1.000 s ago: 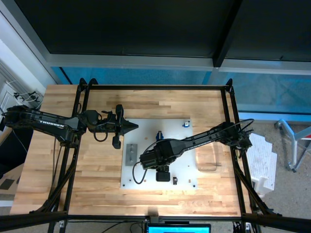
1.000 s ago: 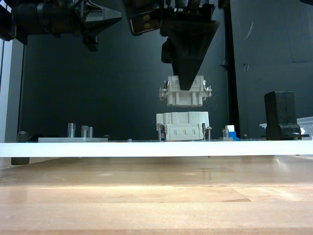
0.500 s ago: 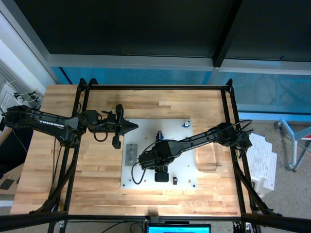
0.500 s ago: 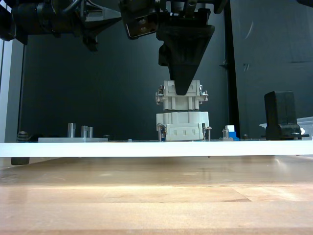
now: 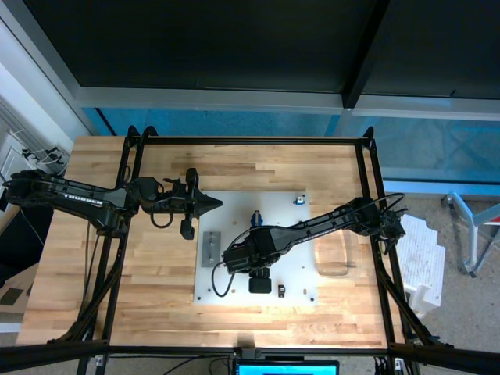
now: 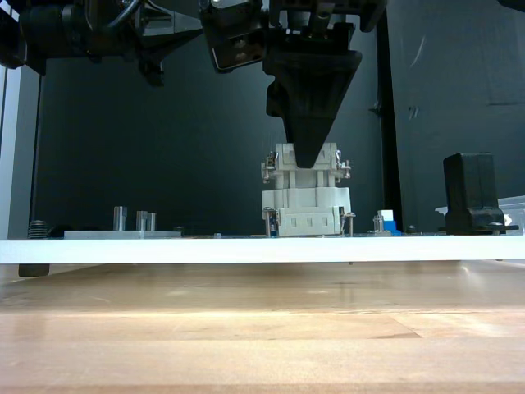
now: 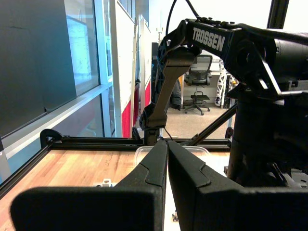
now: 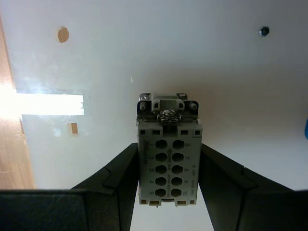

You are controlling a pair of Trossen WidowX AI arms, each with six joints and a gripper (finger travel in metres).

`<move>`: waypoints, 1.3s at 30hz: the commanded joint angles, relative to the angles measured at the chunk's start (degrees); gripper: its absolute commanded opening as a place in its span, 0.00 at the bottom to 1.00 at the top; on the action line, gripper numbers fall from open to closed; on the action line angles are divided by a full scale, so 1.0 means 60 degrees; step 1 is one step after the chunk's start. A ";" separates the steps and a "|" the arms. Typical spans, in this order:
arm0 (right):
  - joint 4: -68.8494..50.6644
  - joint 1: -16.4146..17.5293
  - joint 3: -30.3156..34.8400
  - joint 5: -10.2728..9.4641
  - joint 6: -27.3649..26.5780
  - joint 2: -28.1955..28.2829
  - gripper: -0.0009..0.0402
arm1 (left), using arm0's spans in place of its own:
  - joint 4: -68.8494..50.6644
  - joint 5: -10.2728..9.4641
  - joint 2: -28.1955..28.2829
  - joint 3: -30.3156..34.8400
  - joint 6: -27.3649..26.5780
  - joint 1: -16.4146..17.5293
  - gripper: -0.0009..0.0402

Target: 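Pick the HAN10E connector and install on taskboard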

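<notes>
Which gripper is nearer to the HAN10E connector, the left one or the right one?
Right. The right gripper clamps the HAN10E connector between its fingers over the taskboard. The left gripper hangs shut above the taskboard's far left corner, apart from the connector.

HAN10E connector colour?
HAN10E connector: beige-grey, right wrist view best; right gripper holds it over taskboard, left gripper hovers far-left.

surface: wooden table [image 5: 156, 281] of joined pale planks; soft sheen near its front edge | frame: black metal rails [image 5: 250, 141] around the tabletop | behind: blue-tinted glass strip [image 5: 234, 123] under dark overhead panels [image 5: 195, 39] | right: grey floor [image 5: 469, 328] | far room: tall windows [image 7: 82, 53] in daylight; office chair [image 7: 196, 96] on tan floor
</notes>
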 commanded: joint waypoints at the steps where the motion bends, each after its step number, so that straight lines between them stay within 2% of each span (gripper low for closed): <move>1: 0.0120 0.0004 -0.0076 -0.0004 0.0018 -0.0004 0.10 | 0.0000 0.0000 0.0000 0.0000 0.0000 0.0000 0.02; 21: 0.1137 0.0004 -0.1115 0.0000 0.0007 -0.0004 0.10 | 0.0000 0.0000 0.0000 0.0000 0.0000 0.0000 0.02; 33: 0.1162 0.0000 -0.1137 0.0004 0.0018 -0.0007 0.10 | 0.0000 0.0000 0.0000 0.0000 0.0000 0.0000 0.02; 39: 0.1166 0.0000 -0.1137 0.0004 0.0018 -0.0102 0.17 | 0.0000 0.0000 0.0000 0.0000 0.0000 0.0000 0.02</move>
